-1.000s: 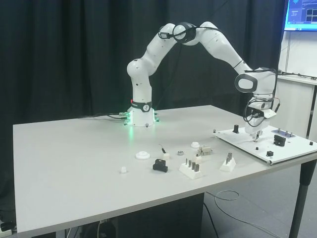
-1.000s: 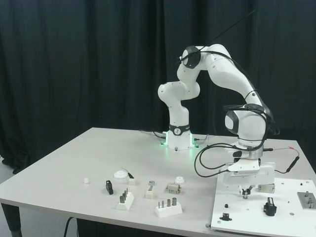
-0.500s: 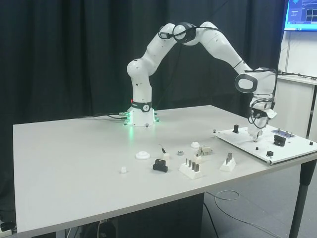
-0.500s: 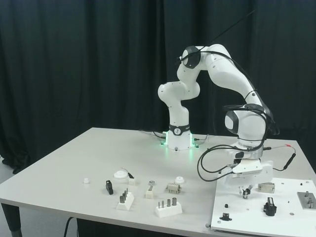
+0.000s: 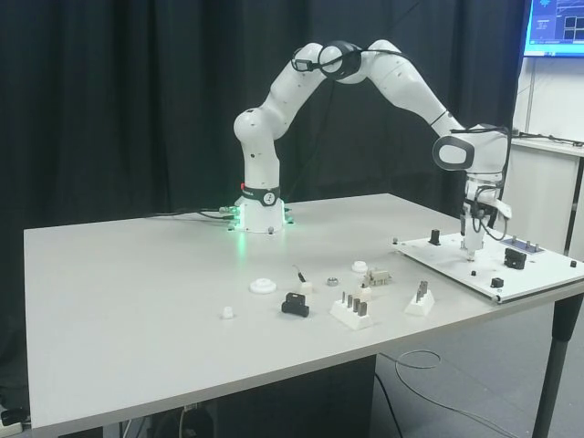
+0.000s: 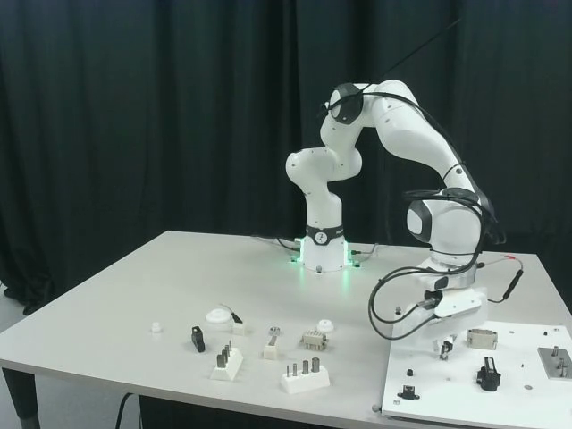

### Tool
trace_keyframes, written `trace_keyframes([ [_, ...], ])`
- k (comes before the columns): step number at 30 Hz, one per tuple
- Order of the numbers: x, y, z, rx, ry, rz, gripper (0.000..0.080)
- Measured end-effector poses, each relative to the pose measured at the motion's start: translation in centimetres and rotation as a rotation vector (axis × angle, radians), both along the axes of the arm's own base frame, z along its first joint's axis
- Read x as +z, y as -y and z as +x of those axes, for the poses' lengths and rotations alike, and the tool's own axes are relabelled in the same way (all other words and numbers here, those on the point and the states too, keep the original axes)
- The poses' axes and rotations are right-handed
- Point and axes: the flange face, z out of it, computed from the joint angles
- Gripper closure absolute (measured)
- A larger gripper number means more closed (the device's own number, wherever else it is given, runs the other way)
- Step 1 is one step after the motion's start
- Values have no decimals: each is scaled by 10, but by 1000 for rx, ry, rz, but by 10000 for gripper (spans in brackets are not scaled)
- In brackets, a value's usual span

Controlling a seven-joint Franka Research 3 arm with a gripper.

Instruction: Insert BNC.

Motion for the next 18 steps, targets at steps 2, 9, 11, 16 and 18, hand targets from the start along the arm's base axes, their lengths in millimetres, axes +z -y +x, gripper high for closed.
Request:
trace_keyframes([
  [2, 0, 0, 0, 37, -1, 0, 676],
  [9, 0, 0, 0, 57, -1, 1, 676],
  [11, 0, 0, 0, 47, -1, 1, 676],
  [16, 0, 0, 0, -36, 1, 0, 676],
  [18, 0, 0, 0, -67, 2, -1, 676],
])
